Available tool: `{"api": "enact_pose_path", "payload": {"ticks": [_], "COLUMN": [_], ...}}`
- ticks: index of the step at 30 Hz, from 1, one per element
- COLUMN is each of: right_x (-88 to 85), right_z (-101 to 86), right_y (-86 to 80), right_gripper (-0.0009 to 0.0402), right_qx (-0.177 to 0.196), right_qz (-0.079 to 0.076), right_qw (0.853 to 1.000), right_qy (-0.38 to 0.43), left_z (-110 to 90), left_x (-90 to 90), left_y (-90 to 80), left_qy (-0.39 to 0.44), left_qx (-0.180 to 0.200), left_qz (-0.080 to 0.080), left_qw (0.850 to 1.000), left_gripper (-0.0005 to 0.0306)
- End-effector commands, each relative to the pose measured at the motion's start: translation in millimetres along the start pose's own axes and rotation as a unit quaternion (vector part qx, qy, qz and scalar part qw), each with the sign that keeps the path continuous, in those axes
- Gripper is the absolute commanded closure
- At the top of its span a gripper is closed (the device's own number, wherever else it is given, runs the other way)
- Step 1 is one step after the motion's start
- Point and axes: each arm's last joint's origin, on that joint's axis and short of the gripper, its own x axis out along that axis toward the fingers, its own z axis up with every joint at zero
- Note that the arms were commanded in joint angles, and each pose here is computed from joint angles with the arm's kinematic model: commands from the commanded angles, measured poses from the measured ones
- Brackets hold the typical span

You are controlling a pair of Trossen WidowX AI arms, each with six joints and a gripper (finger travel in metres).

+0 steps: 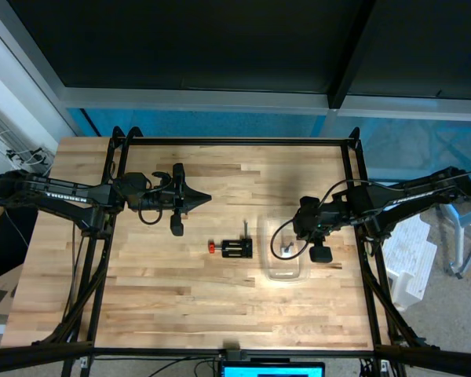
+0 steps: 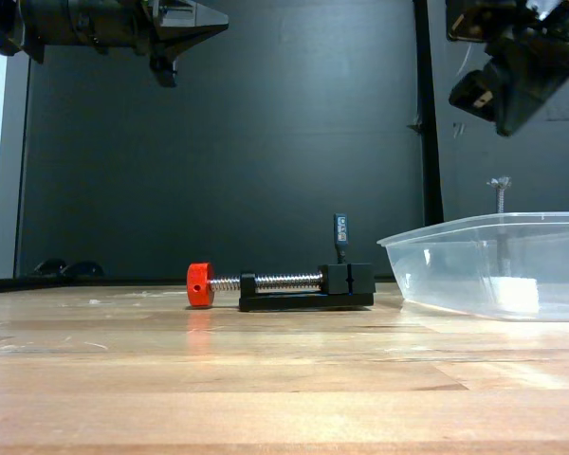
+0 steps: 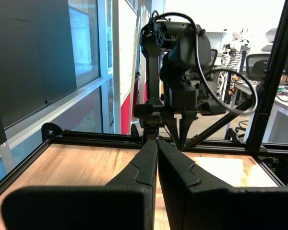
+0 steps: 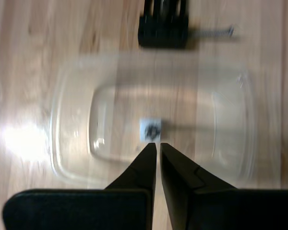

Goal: Pick the usb-c connector and install on the hub

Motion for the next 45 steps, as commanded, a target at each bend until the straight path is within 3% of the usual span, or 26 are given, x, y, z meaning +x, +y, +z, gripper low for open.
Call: {"api": "enact_pose_path", "payload": {"ticks": [1, 8, 16, 19, 22, 36, 45], "right_x": [4.5, 13.8, 39.3, 46.8, 54.3, 86.4, 98.9], "right_z": [-0.8, -0.3, 3.7, 5.3, 8.0, 14.2, 15.9], "right_y": [0.6, 1.1, 4.7, 5.1, 6.6, 14.9, 17.3], "right_gripper": [0.0353, 0.0296, 0.0227, 0.0208, 0.0195, 0.0191, 0.0211], "right_qx": [0.014, 0.040, 0.048, 0.045, 0.043, 0.033, 0.030], "right_qz": [-0.007, -0.020, -0.032, -0.046, -0.044, -0.044, -0.045], "right_qw": [1.000, 0.998, 0.994, 0.993, 0.993, 0.992, 0.991], "right_qy": [0.018, 0.043, 0.092, 0.099, 0.100, 0.117, 0.122], "left_z": [0.0, 0.0, 0.1, 0.0, 0.0, 0.0, 0.0], "left_x": [0.1, 0.1, 0.1, 0.1, 0.1, 0.1, 0.1], "left_y": [0.0, 0.1, 0.1, 0.1, 0.1, 0.1, 0.1], "left_qy": [0.000, 0.000, 0.000, 0.000, 0.000, 0.000, 0.000], "left_qx": [0.000, 0.000, 0.000, 0.000, 0.000, 0.000, 0.000], "left_qz": [0.000, 0.000, 0.000, 0.000, 0.000, 0.000, 0.000], "left_qw": [1.000, 1.000, 1.000, 1.000, 1.000, 1.000, 1.000], "left_gripper": [0.0300, 0.0300, 0.0300, 0.0300, 0.0300, 0.0300, 0.0300]}}
